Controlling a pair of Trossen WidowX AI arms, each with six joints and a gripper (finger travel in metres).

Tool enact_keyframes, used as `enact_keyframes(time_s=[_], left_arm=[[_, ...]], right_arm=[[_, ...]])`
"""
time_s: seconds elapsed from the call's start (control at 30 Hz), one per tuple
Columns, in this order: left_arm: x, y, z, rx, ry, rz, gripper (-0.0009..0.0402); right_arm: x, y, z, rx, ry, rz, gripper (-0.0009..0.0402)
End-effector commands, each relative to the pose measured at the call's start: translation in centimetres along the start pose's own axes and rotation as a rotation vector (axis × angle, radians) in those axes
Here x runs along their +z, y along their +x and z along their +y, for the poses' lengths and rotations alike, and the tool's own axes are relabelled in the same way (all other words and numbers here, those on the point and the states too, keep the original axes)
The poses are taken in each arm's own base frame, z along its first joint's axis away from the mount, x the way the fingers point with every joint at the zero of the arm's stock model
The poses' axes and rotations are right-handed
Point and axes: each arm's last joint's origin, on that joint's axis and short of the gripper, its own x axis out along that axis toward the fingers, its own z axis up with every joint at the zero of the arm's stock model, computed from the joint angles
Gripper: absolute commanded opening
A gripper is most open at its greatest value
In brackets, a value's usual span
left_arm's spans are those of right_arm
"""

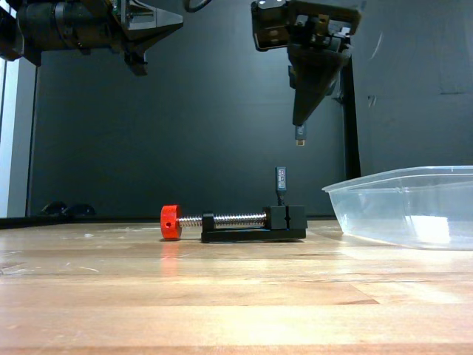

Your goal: Pick the usb-c connector and install on the hub

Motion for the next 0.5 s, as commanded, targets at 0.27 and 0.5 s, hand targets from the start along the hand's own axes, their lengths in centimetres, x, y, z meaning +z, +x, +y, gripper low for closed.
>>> enact_keyframes(time_s=[0.27, 0.5], left_arm=[[0.0, 0.0, 0.0, 0.0, 0.0, 0.0, 0.0], [0.0, 0.0, 0.0, 0.0, 0.0, 0.0, 0.0]], right_arm=[[1.6, 1.1, 0.8, 0.001, 0.019, -0.001, 0.0], [1.7, 1.5, 0.9, 0.0, 0.025, 0.006, 0.0]])
